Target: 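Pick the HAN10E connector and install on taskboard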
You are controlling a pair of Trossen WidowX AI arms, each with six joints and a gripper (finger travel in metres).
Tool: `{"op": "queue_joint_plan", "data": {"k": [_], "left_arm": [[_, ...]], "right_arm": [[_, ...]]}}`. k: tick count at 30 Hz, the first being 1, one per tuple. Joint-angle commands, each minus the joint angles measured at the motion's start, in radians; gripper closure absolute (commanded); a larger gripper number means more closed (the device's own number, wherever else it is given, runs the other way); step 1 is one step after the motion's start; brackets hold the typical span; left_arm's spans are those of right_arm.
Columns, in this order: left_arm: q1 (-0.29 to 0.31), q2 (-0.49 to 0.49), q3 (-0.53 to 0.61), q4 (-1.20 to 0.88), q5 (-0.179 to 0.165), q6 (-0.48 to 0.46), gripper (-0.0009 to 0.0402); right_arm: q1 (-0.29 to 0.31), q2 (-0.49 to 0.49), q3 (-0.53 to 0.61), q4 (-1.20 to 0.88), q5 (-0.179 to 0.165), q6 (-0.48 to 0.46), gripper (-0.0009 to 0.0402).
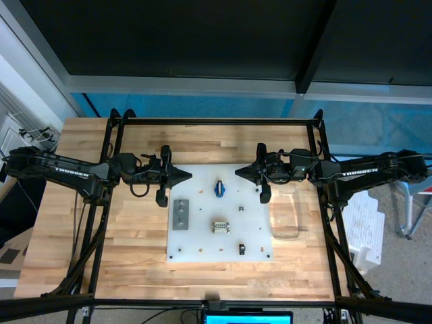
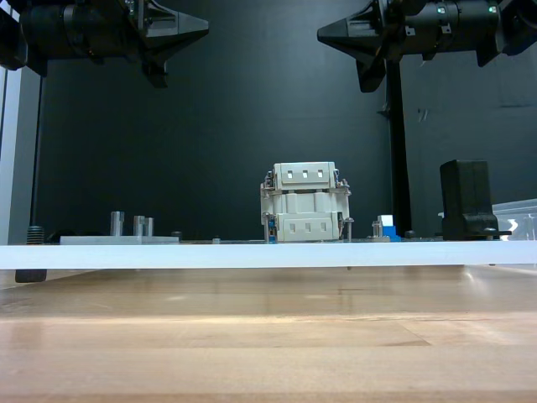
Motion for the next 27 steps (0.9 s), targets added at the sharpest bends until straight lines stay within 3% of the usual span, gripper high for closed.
{"op": "queue_joint_plan", "data": {"k": [1, 27], "left_arm": [[0.0, 0.0, 0.0, 0.0, 0.0, 0.0, 0.0392], [0.0, 0.0, 0.0, 0.0, 0.0, 0.0, 0.0392]], "right_arm": [[0.0, 0.0, 0.007, -0.002, 0.003, 0.0, 0.0393], [0.0, 0.0, 0.007, -0.013, 0.003, -0.002, 0.0393]]}}
